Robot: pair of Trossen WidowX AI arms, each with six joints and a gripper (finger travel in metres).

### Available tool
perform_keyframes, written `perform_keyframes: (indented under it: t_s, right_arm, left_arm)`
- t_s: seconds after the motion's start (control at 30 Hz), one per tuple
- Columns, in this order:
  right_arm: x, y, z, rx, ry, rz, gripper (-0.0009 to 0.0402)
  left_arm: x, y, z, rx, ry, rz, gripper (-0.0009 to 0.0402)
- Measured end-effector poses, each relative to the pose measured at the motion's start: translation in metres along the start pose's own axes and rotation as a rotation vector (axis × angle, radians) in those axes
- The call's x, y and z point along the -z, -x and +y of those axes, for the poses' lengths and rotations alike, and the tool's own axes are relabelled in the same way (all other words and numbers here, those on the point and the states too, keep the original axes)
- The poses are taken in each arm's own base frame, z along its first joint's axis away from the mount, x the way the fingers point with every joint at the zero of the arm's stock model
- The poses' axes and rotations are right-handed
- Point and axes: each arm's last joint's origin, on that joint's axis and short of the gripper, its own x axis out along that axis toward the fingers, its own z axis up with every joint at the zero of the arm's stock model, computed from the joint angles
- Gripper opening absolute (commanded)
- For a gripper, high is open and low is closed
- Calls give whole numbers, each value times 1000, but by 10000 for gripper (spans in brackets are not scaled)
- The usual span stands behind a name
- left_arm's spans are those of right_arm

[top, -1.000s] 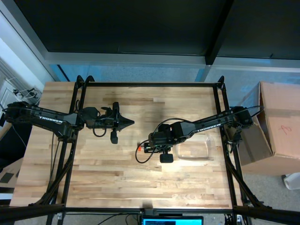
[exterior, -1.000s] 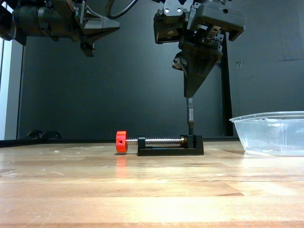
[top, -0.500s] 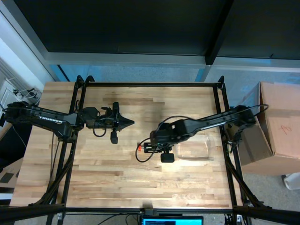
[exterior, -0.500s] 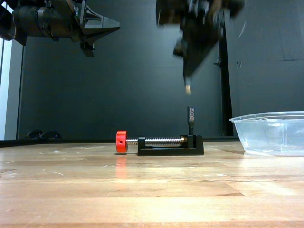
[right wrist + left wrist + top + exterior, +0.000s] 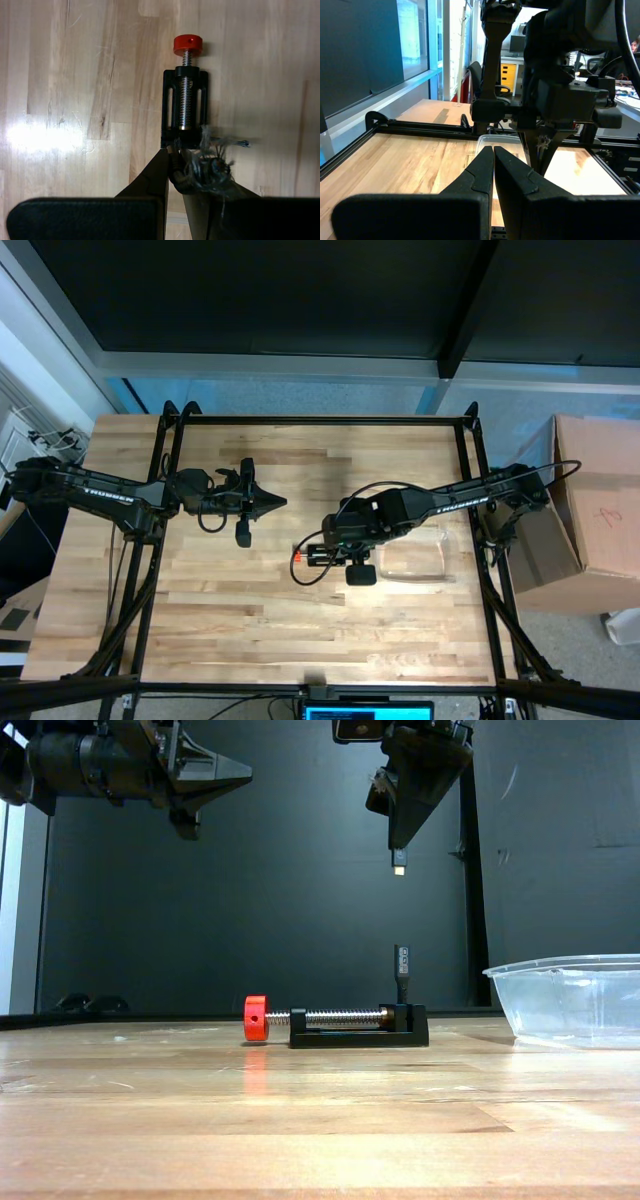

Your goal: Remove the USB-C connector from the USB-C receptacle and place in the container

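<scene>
Unplug done: connector (image 5: 399, 863) clamped in R gripper (image 5: 399, 842), well above vise (image 5: 350, 1026), clear of receptacle (image 5: 402, 962). Todo: drop in container (image 5: 570, 1002), right of vise. L gripper (image 5: 240, 769) closed, up-left of vise.

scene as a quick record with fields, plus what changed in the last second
connector: held by right gripper, clear of the receptacle, above it
receptacle: upright in the vise
container: on the table, right of the vise
right gripper: high over the vise
left gripper: raised over the table's left half, fingers together
change: connector lifted up out of the receptacle
</scene>
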Motion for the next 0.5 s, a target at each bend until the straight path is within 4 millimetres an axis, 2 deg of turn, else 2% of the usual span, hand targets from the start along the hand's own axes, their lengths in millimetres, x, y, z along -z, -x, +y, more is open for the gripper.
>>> perform_keyframes:
  t_s: [0.17,0.33,0.5]
  right_arm:
    - [6,-3,-1,2,1,16,0]
    - [26,5,-3,1,-26,9,0]
    - [56,8,-5,3,-48,39,0]
  left_arm:
    - [0,0,0,0,0,0,0]
    - [0,0,0,0,0,0,0]
    - [0,0,0,0,0,0,0]
